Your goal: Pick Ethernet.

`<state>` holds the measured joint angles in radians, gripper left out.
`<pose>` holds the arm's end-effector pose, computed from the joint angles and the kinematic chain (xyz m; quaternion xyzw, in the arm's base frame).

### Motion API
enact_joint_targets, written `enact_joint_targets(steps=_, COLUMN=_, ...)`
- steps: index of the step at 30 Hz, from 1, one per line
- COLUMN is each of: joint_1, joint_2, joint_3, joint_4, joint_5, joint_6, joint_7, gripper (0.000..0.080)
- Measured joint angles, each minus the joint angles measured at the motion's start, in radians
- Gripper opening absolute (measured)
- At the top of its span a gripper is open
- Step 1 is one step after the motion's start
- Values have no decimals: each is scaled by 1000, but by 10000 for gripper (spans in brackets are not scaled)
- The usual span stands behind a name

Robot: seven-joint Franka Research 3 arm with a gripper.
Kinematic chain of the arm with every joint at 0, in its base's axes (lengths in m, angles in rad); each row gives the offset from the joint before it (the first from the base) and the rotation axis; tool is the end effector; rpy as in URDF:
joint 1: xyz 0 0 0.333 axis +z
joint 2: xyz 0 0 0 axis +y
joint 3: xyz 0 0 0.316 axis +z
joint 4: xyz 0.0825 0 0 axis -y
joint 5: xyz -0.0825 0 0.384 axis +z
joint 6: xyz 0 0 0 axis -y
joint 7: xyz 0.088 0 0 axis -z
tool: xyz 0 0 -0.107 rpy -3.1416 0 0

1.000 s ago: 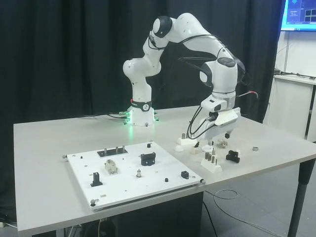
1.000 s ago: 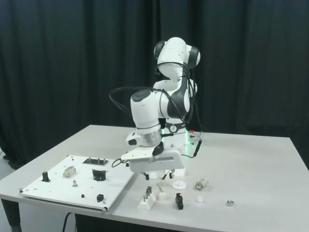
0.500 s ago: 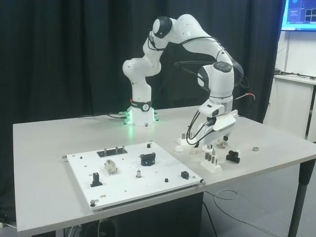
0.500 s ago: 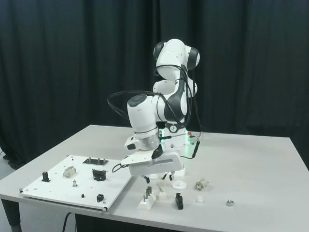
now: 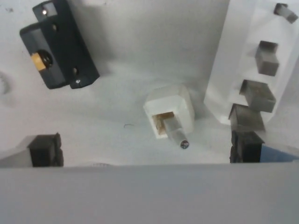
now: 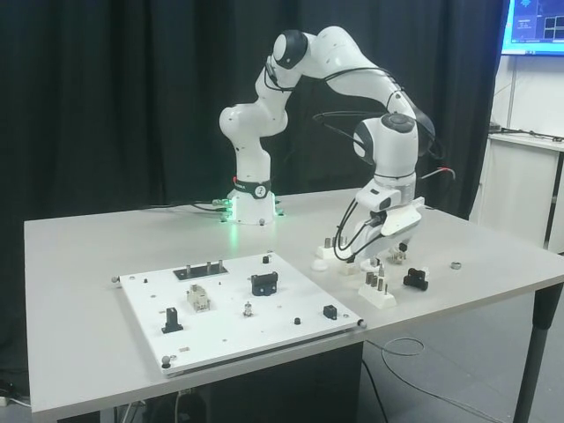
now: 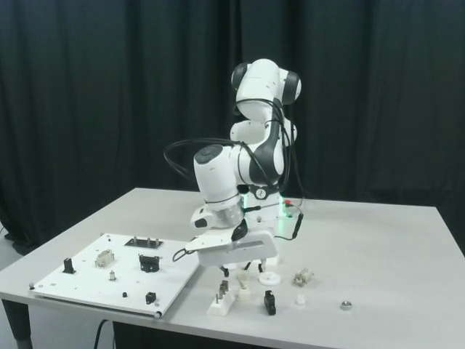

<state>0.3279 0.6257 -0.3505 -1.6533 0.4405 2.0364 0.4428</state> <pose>0.6623 0.0336 0.2491 -0.9383 0.3225 0.1089 0.0604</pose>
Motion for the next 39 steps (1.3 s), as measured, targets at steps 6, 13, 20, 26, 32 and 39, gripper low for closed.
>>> enact_joint_targets(steps=6, joint_1=1, joint_2=0, joint_3=7, joint_4=-8, joint_5=0, joint_6=-1, joint_7=-1, gripper=800)
enact_joint_targets(steps=13, joint_1=2, joint_2=0, joint_3=15, joint_4=-19, joint_5=0, joint_6=-1, joint_7=-15, gripper=800)
enact_joint_targets(steps=20, joint_1=3, joint_2=1, joint_3=16, joint_4=-23, joint_5=0, joint_6=1, joint_7=-18, gripper=800)
enact_joint_targets(steps=26, joint_1=4, joint_2=5, joint_3=16, joint_4=-23, joint_5=0, joint_6=3, joint_7=-18, gripper=800)
enact_joint_targets(steps=32, joint_1=6, joint_2=11, joint_3=16, joint_4=-23, joint_5=0, joint_6=15, joint_7=-18, gripper=800)
enact_joint_targets(steps=39, joint_1=6, joint_2=17, joint_3=17, joint_4=-23, joint_5=0, joint_6=22, joint_7=-19, gripper=800)
